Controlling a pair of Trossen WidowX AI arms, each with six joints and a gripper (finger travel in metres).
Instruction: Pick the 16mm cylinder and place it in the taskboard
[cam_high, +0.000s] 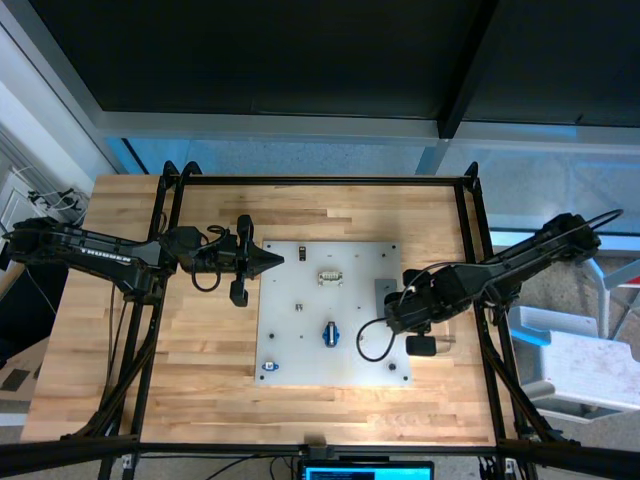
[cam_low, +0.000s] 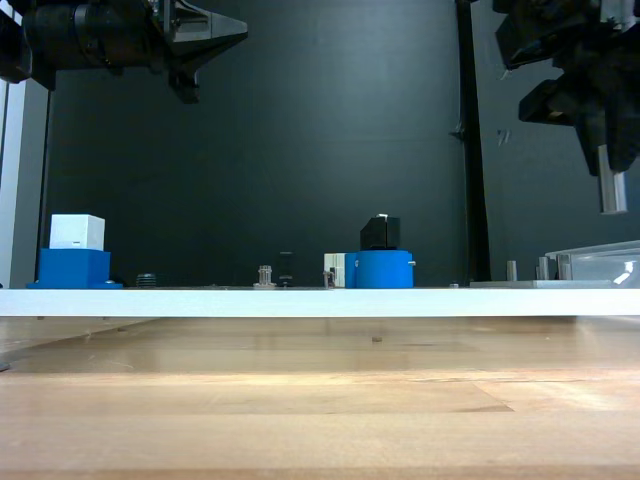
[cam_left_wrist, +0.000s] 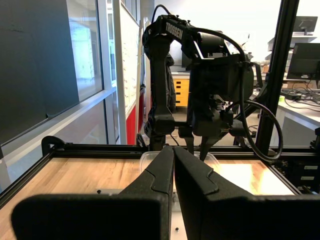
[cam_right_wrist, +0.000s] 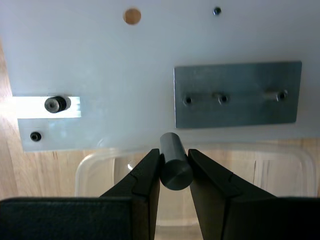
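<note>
Two black grippers hang over the flat white square taskboard (cam_high: 300, 345).
Fingers pressed together, the left gripper (cam_high: 268, 259) hovers at its left edge; clear only in the right wrist view, the right gripper (cam_right_wrist: 174, 156) pinches the short grey metal 16mm cylinder (cam_right_wrist: 176, 171) above the right edge.

My right gripper (cam_right_wrist: 173, 154), the cylinder (cam_right_wrist: 175, 167) between its fingers (cam_right_wrist: 145, 177), hangs above the tray (cam_right_wrist: 95, 165) beside the right edge of the board (cam_high: 300, 340); the metal plate (cam_right_wrist: 237, 112) lies on the board just beyond. My left gripper (cam_high: 277, 259) hovers over the board's left edge, pointing across.
</note>
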